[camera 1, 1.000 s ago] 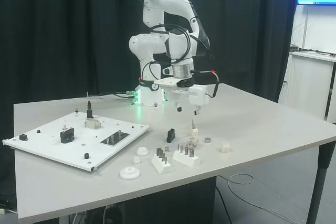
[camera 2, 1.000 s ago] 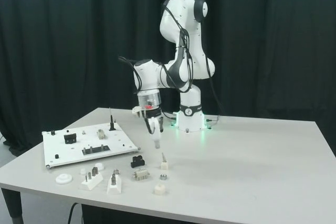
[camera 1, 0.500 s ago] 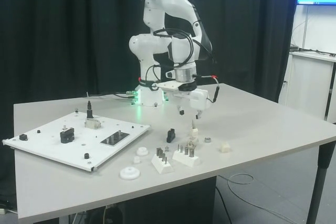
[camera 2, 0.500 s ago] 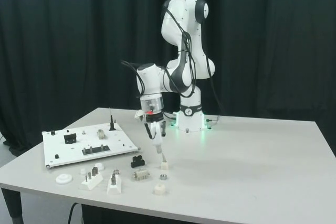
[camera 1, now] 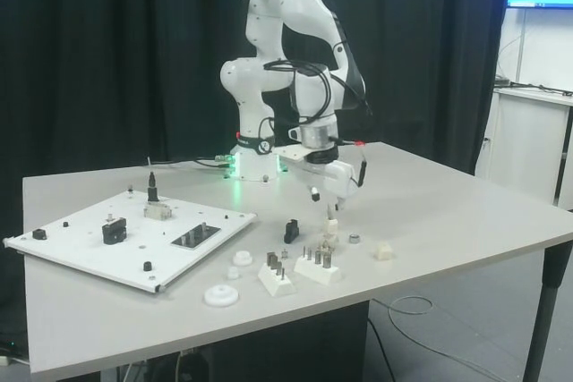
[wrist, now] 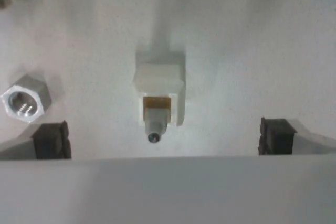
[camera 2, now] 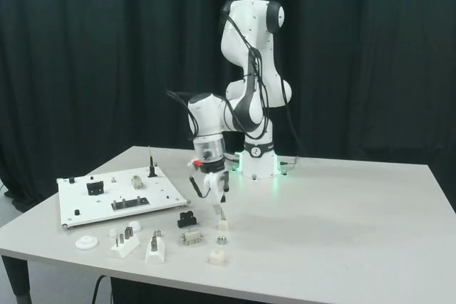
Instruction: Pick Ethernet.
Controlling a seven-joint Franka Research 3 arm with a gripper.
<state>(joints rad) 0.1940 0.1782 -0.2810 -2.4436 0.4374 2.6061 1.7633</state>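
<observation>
In the wrist view, the gripper (wrist: 163, 140) stood wide, its two black fingertips (wrist: 51, 141) well apart on either side of the Ethernet connector (wrist: 159, 97), touching neither it nor anything else. The connector was a small white block standing on the grey counter (wrist: 252, 51), with a metal pin rising from its middle toward the camera. A metal hex nut (wrist: 26, 98) lay on the counter near one fingertip, apart from the connector. In the first room view, the white arm (camera 1: 286, 42) reached down over the counter (camera 1: 448, 203), with the gripper (camera 1: 324, 198) hanging just above the connector (camera 1: 330, 227), which stood among loose parts near the front edge: a black clip (camera 1: 291, 232), two white holders with pins (camera 1: 298, 271), the nut (camera 1: 354, 239) and a white cube (camera 1: 383, 250). A white assembly board (camera 1: 134, 234) lay well off to the side. In the second room view, the gripper (camera 2: 217, 196) pointed down close over the connector (camera 2: 223, 221), with the nut (camera 2: 221, 238) and the cube (camera 2: 216, 256) nearer the counter's front edge and the board (camera 2: 117, 196) farther off beside them.
</observation>
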